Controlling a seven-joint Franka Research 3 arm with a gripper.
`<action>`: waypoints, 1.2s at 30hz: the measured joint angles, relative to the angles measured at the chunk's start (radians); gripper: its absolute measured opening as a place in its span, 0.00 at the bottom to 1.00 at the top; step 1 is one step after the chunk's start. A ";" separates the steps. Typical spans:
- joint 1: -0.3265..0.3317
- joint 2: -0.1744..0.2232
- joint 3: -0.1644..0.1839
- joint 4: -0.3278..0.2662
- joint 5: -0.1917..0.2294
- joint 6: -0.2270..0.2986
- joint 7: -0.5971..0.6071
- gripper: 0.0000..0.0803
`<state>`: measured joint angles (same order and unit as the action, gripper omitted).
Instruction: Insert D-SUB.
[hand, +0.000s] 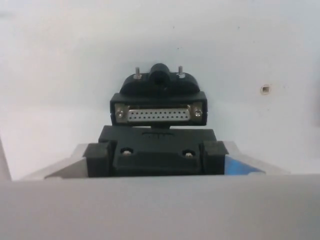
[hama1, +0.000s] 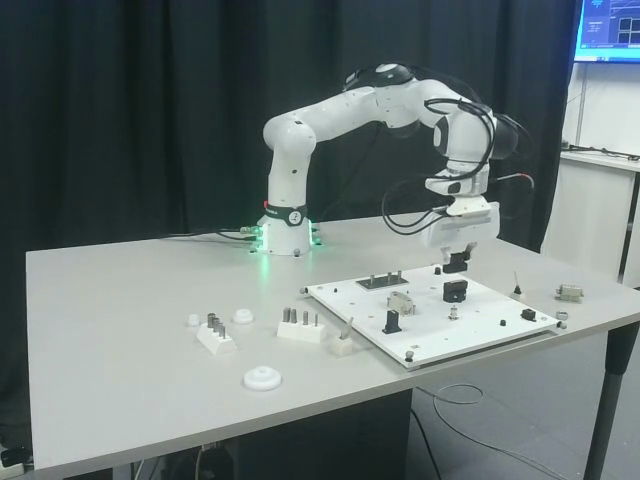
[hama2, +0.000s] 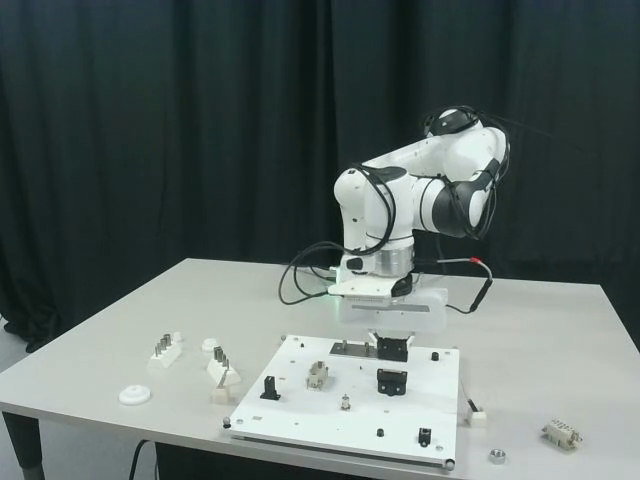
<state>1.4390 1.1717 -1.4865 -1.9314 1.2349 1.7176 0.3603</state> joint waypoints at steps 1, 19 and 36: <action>0.000 0.000 0.001 0.000 0.003 0.000 0.000 0.48; 0.000 0.032 0.008 0.000 0.037 0.004 0.018 0.48; -0.001 0.040 0.015 0.000 0.043 0.021 0.048 0.48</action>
<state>1.4380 1.2114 -1.4714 -1.9313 1.2779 1.7384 0.4087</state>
